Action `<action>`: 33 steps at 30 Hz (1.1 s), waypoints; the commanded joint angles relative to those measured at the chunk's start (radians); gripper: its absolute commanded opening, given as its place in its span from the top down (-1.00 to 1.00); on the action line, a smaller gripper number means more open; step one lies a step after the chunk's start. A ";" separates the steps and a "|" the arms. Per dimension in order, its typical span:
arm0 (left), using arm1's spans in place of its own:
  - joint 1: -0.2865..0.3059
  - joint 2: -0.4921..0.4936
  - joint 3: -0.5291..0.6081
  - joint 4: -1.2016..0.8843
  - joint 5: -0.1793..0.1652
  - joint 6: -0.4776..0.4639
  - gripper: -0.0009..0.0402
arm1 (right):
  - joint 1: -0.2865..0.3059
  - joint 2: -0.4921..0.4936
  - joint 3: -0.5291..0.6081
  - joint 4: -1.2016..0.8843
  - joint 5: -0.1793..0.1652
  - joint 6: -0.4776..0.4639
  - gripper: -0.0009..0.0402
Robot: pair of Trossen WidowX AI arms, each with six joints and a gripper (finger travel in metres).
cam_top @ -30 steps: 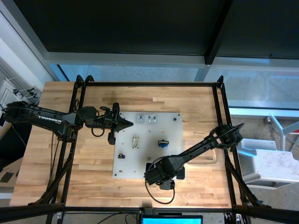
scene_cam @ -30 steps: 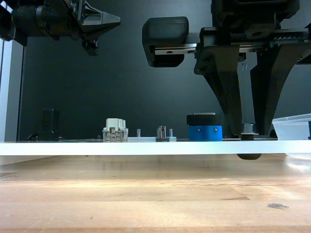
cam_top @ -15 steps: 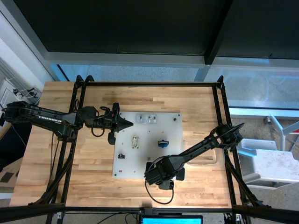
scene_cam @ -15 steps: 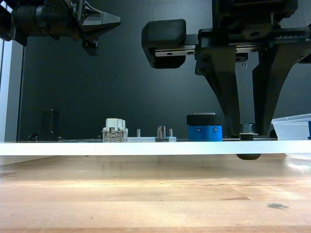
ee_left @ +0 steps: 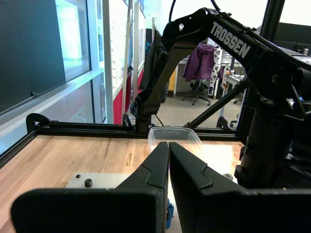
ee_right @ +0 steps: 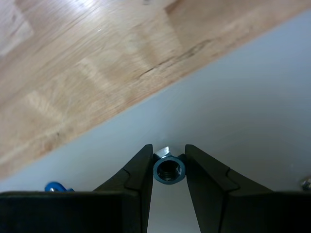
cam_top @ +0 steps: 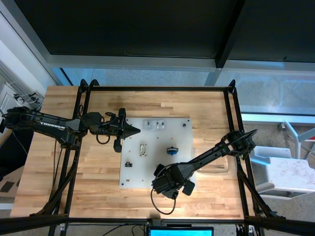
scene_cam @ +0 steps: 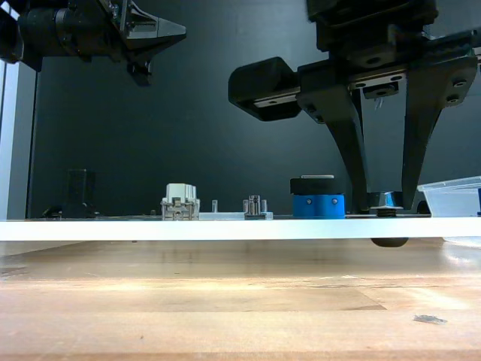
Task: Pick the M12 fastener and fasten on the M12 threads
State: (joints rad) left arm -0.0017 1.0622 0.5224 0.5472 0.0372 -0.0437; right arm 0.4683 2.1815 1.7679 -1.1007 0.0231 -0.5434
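The small silver M12 nut (ee_right: 169,170) sits between the fingertips of my right gripper (ee_right: 168,151), which is shut on it with both pads touching. In the low view the nut (scene_cam: 383,200) rests on top of its black stud (scene_cam: 385,213) at the near right edge of the white board (scene_cam: 225,228), with the right gripper (scene_cam: 385,204) pointing straight down over it. From above, the right gripper (cam_top: 170,183) covers nut and stud. My left gripper (cam_top: 134,130) hovers shut over the board's far left edge, its fingers (ee_left: 160,160) pressed together and holding nothing.
A blue and black part (scene_cam: 317,204) stands just left of the stud. A white connector (cam_top: 143,149) and small silver posts (cam_top: 157,125) are farther along the board. A clear tray (scene_cam: 453,197) lies right of the board, behind the stud.
The right gripper has twisted about its vertical axis while staying over the stud, so its camera housing now sits tilted. The nut stays between the fingers. The left arm has not moved.
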 commanded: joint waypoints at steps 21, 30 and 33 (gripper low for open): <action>0.000 0.000 0.000 0.000 0.000 0.000 0.96 | -0.008 0.001 0.000 -0.002 0.002 0.869 0.81; 0.000 0.000 0.000 0.000 0.000 0.000 0.96 | -0.012 0.001 0.000 -0.008 0.002 1.280 0.81; 0.000 0.000 0.000 0.000 0.000 0.000 0.96 | -0.013 0.001 0.000 -0.008 0.002 1.405 0.81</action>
State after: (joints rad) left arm -0.0017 1.0622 0.5228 0.5472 0.0372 -0.0437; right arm 0.4553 2.1818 1.7672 -1.1088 0.0261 0.8169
